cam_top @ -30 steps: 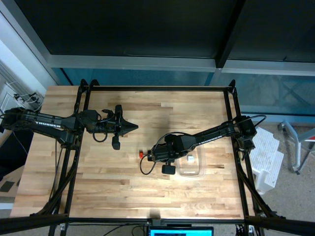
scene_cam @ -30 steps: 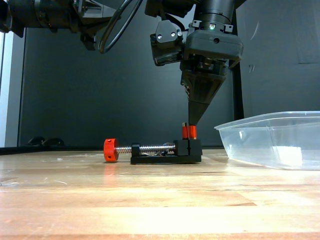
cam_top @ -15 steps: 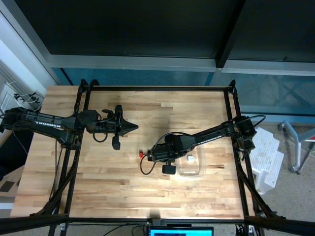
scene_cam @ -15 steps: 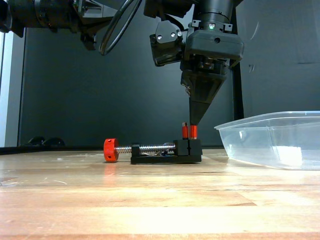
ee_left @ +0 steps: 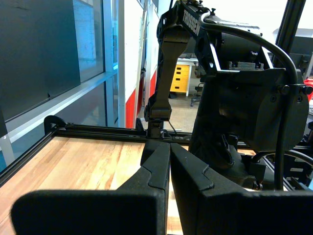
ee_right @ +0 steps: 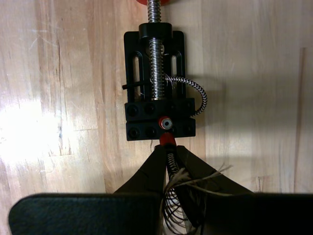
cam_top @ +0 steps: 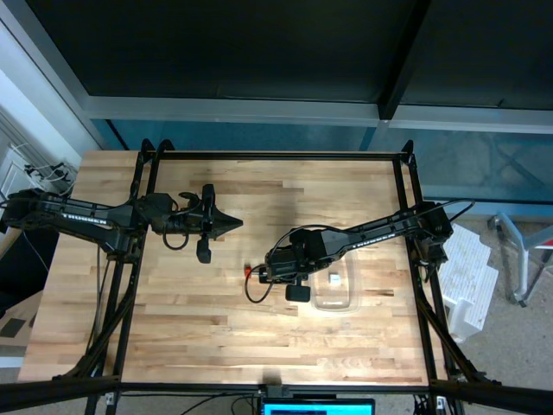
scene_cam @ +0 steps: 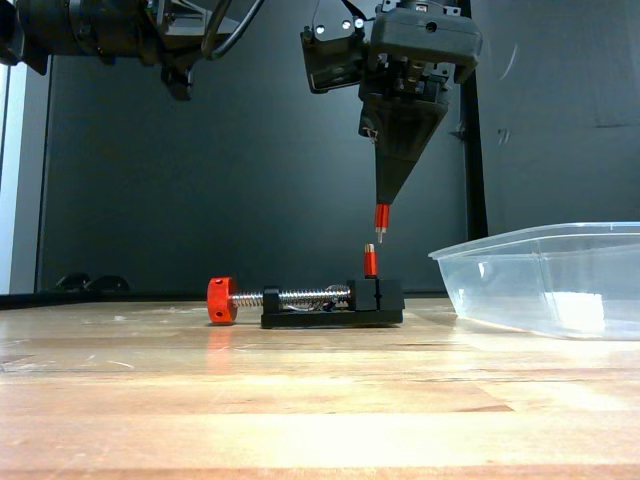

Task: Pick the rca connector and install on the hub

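Observation:
The hub is a black block with a threaded screw and a red knob; it lies on the wooden table with a short red post standing on top. My right gripper hangs straight above that post, shut on the rca connector, a tiny red-sleeved plug with a metal tip. In the right wrist view the connector sits just short of the hub's red-ringed socket. A gap shows between plug and post. My left gripper is shut and parked over the table's left half, holding nothing.
A clear plastic tray with a tiny white cube stands right of the hub. A braided wire loops from the hub's side. Black frame rails border the table.
My right gripper has risen, lifting the rca connector from beside the red post on the hub to a little above it. The left arm has not moved.

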